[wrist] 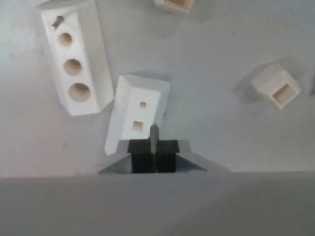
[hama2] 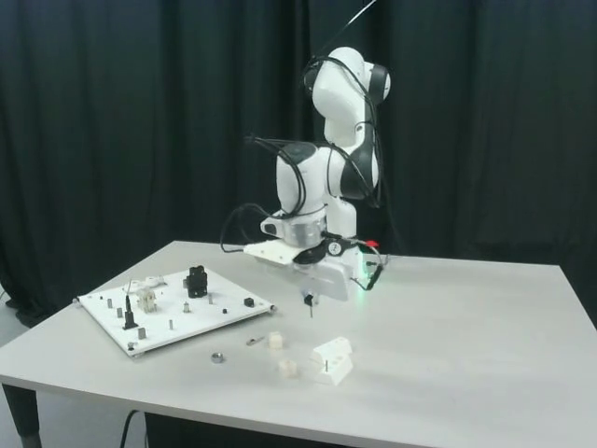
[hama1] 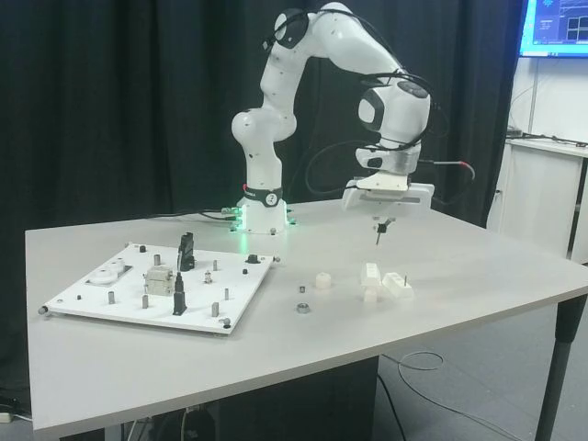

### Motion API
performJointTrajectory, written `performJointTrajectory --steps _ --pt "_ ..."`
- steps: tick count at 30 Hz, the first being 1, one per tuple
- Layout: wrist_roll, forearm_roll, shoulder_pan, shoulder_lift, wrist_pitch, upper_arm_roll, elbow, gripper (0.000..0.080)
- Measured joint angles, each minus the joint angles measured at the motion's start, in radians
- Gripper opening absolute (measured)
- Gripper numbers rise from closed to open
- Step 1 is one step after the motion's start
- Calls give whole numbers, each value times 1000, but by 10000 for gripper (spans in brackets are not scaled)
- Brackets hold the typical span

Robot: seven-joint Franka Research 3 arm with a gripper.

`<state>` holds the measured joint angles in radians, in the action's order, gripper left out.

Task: Place square peg 1.

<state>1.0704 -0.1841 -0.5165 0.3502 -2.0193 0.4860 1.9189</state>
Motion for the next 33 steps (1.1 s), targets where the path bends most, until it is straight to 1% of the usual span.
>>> performJointTrajectory --steps 9,16,24,33 --pt "9 35 3 0 -106 -1 67 21" --pt "9 61 29 -2 -193 -1 124 21" --pt "-34 61 67 -6 -307 -2 195 21" --pt "-96 46 91 -6 -451 -13 273 21"
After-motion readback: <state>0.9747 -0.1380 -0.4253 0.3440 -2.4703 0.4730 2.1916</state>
